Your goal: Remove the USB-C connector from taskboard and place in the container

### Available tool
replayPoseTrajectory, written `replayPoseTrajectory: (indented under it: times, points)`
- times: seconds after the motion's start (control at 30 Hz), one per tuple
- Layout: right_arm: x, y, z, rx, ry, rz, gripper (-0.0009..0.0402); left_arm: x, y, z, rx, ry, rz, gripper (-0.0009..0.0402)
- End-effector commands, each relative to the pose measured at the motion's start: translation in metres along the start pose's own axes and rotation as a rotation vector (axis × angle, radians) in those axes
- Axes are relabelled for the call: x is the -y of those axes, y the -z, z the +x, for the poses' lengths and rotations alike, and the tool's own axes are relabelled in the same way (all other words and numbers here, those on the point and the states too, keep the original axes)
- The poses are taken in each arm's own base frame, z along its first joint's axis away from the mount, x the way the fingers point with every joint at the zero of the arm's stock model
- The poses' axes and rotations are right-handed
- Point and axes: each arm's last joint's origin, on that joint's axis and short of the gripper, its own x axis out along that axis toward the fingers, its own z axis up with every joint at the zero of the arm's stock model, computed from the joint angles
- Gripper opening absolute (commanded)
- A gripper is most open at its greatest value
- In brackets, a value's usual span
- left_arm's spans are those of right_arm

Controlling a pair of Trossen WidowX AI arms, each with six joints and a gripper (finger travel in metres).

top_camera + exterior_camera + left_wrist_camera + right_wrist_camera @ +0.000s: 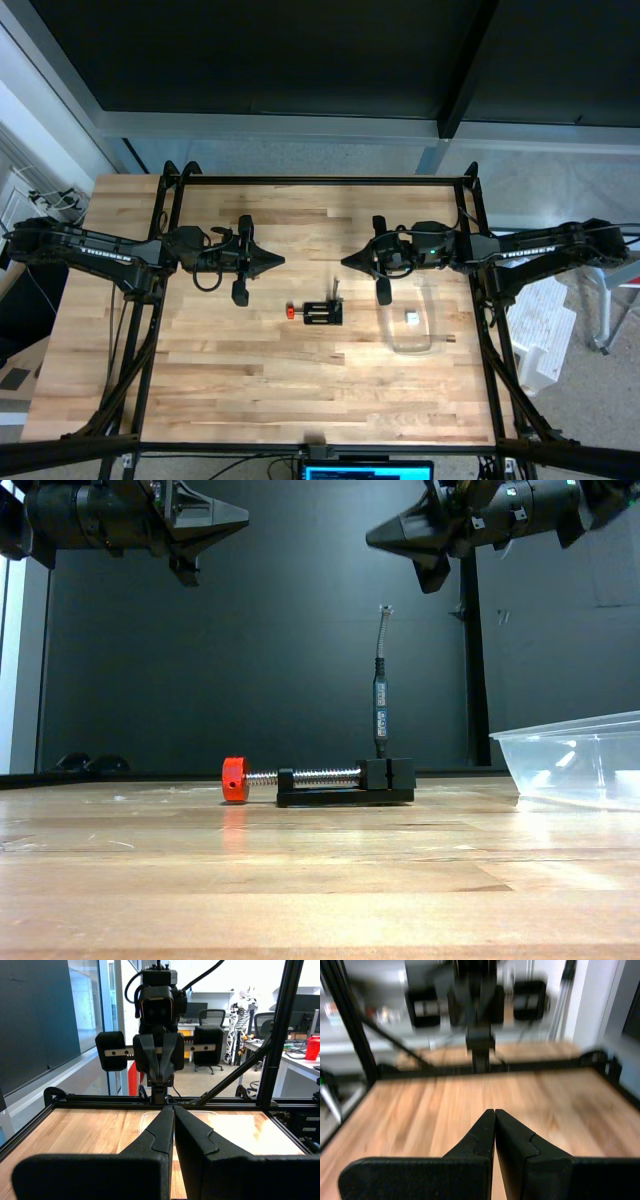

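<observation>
– Two grippers, then. Where does the USB-C connector (381, 705) sit relative to them?
– Below both, and between them. It stands in the taskboard (345, 783), at the end away from the red-orange knob (235, 779). The left gripper (245, 520) and the right gripper (370, 538) hang well above it, tips facing each other across a gap. The right tip is the nearer one.
– Which way does it point?
– Its long axis is upright, with the lower end in the black block. A ribbed grey lead (380, 630) rises from its top. From above it is only a thin dark line, so any lean is hard to judge there.
– And the jaws?
– Both pairs are pressed together, fingers touching along their length, with nothing between them in either wrist view.
– How are the arms posed?
– Each reaches inward from its own edge of the wooden table (250, 360), stretched out roughly level with its gripper horizontal.
– The container (405, 340)?
– It lies on the table to the right of the taskboard, apart from it, below the right gripper. A small white cube (411, 317) seems to lie inside.
</observation>
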Motion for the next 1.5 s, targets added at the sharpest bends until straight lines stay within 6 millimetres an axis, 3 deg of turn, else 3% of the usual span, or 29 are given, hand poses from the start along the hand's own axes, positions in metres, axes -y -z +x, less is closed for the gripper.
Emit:
replayPoseTrajectory:
  times: [0.03,0.4,0.87,1.5]
  points:
    - [-0.003,-0.003,-0.001,-0.147,-0.003,-0.012,0.0,0.0,0.0,0.0,0.0,0.0,0.0,0.0]
    - [-0.014,-0.007,0.007,-0.548,-0.012,-0.047,0.0,0.0,0.0,0.0,0.0,0.0,0.0,0.0]
    - [-0.025,0.001,0.038,-0.79,-0.021,-0.109,0.0006,0.0,0.0,0.0,0.0,0.0,0.0,0.0]
    - [-0.044,0.005,0.084,-0.898,0.031,-0.152,0.0149,0.0,0.0,0.0,0.0,0.0,0.0,0.0]
